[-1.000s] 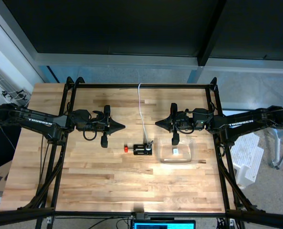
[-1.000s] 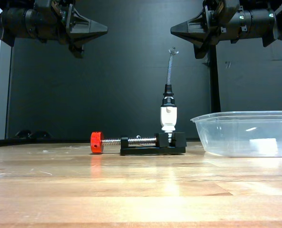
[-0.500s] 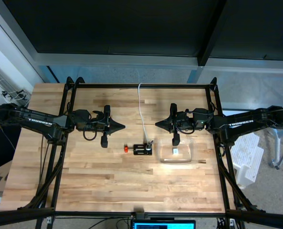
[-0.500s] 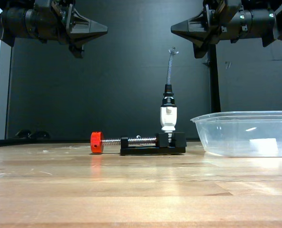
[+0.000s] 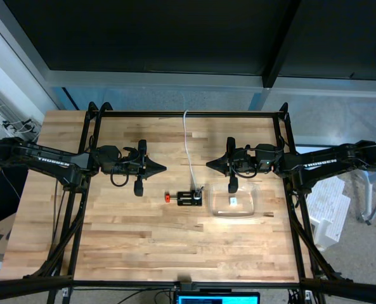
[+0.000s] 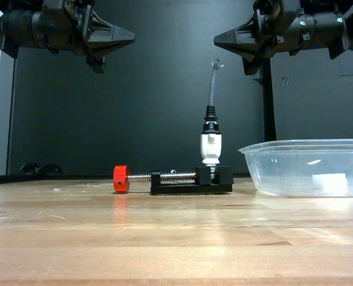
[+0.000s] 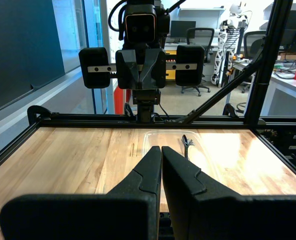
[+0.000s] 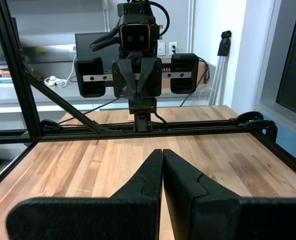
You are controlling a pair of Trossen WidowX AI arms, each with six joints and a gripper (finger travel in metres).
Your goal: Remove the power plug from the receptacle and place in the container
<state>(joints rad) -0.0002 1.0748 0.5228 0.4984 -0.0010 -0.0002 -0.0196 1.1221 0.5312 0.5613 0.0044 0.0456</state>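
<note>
The receptacle [image 5: 189, 198] lies mid-table, a black block [image 6: 191, 180] with a red knob [image 6: 121, 179] at its left end. Its white socket [image 6: 211, 148] stands upright, and the small black power plug [image 6: 209, 123] sits in the top of it with a short braided lead above. The clear container [image 5: 254, 206] rests just right of the receptacle, its wall [image 6: 283, 173] showing empty. My left gripper [image 5: 164, 168] hovers high, left of and beyond the receptacle, shut on nothing [image 7: 160, 150]. Opposite it, my right gripper [image 5: 207, 164] hangs equally high above the container's far left corner, also shut and empty [image 8: 162, 152].
A white cable [image 5: 188, 145] runs from the receptacle to the table's far edge. A black frame [image 5: 188, 114] borders the table on the far side and both flanks. The two grippers point at each other with a gap between their tips.
</note>
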